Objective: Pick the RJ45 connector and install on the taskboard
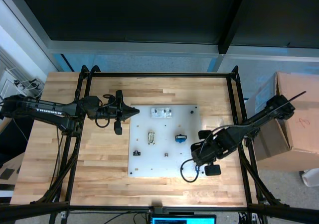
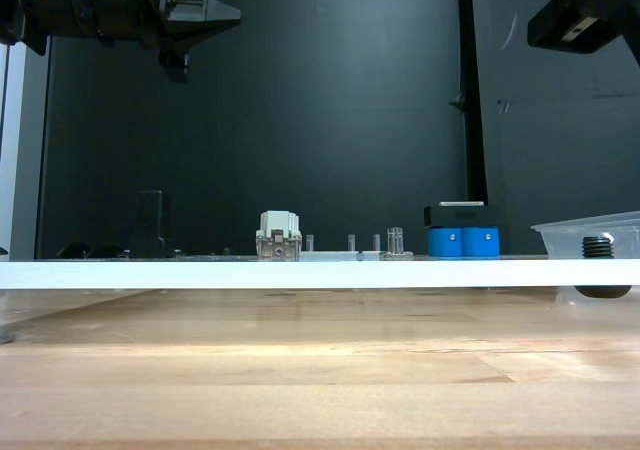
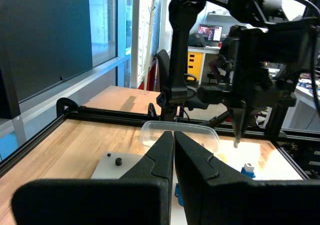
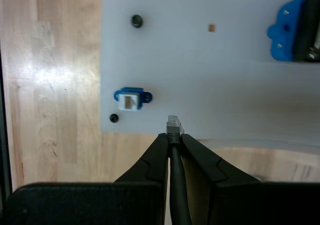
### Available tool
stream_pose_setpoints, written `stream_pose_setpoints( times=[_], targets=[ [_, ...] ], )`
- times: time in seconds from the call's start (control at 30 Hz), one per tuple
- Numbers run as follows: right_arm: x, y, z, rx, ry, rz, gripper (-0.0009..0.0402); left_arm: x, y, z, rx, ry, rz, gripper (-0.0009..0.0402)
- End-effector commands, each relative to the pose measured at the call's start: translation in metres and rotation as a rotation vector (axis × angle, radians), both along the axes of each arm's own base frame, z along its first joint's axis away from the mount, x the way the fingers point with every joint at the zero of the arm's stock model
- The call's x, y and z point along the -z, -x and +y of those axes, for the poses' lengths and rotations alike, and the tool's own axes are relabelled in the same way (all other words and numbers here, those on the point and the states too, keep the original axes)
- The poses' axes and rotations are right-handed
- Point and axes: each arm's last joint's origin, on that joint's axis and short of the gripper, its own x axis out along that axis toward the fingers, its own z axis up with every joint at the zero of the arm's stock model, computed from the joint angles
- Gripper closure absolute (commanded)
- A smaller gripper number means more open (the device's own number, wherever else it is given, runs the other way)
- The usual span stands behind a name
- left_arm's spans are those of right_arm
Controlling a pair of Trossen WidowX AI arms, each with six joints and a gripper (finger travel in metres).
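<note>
Currently, right claw [image 4: 173, 136]: clamping the RJ45 connector [image 4: 173, 122] by its cable end, plug tip projecting, hanging over the right edge of the white taskboard [image 1: 164, 149], clear of the blue socket [image 4: 131, 99]. Left claw [image 3: 173, 135]: fingers pressing together, gripping nothing, hovering high at the board's far left edge, above the bench [image 1: 99, 169].

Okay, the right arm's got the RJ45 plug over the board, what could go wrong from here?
1. The right claw pinches the RJ45 connector only at its cable end, so it might twist when pushed.
2. The connector sits beside the blue jack, not lined up; lowering now could strike bare board.
The left claw, shut, hovers high at the board's left edge, apparently clear.
</note>
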Motion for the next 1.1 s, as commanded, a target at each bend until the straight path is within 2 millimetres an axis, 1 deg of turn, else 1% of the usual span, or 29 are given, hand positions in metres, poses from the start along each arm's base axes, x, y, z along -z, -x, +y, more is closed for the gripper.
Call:
stream_pose_setpoints(
  times=[0.03,0.3,0.8,1.1],
  targets=[
    [-0.001,-0.006,0.01,-0.017,-0.004,-0.004,0.0393,0.0,0.0,0.0,0.0,0.0,0.0,0.0393],
    [0.001,-0.016,0.03,-0.007,-0.008,0.004,0.0393,0.0,0.0,0.0,0.0,0.0,0.0,0.0393],
    [0.002,-0.014,0.032,0.004,-0.008,0.012,0.0393,0.0,0.0,0.0,0.0,0.0,0.0,0.0393],
    [0.013,-0.007,0.034,-0.002,0.018,0.051,0.0393,0.0,0.0,0.0,0.0,0.0,0.0,0.0393]
  ],
)
